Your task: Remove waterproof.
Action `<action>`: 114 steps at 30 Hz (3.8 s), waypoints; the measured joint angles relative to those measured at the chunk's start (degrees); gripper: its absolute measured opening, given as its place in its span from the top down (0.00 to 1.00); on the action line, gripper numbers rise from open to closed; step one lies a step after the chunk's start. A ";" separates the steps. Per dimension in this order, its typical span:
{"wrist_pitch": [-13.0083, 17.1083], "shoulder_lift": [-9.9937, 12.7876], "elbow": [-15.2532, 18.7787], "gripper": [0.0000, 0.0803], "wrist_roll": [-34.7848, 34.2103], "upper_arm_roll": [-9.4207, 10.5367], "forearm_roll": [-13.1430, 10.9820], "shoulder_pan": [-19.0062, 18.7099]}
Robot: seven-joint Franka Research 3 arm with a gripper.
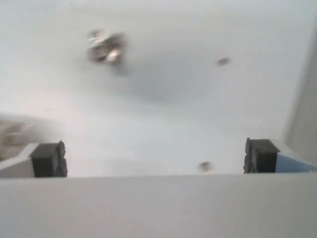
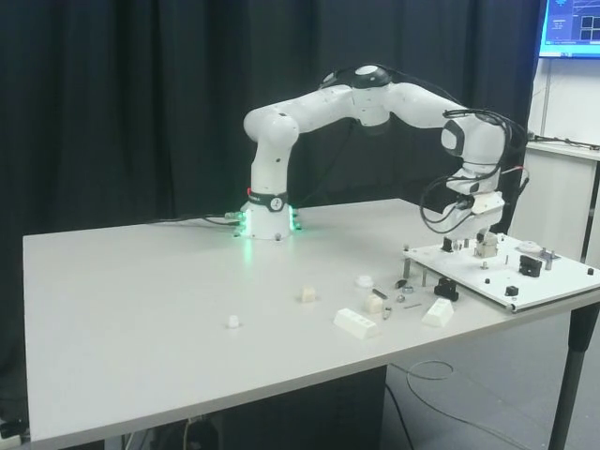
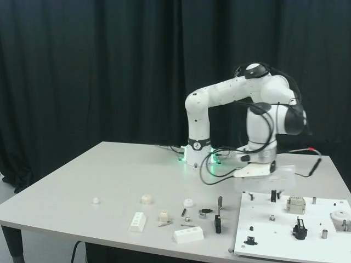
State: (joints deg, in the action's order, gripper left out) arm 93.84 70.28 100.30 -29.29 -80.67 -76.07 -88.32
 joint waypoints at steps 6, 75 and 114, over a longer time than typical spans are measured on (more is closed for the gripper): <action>0.00 -0.48 -1.97 0.00 -5.70 0.00 0.16 -2.49; 7.81 -0.13 -6.91 0.00 -20.67 5.50 4.62 -7.01; 8.04 -0.24 -6.77 0.23 -21.99 6.06 5.58 -6.71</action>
State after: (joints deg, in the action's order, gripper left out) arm 101.88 70.04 93.53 -51.28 -74.60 -70.50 -95.03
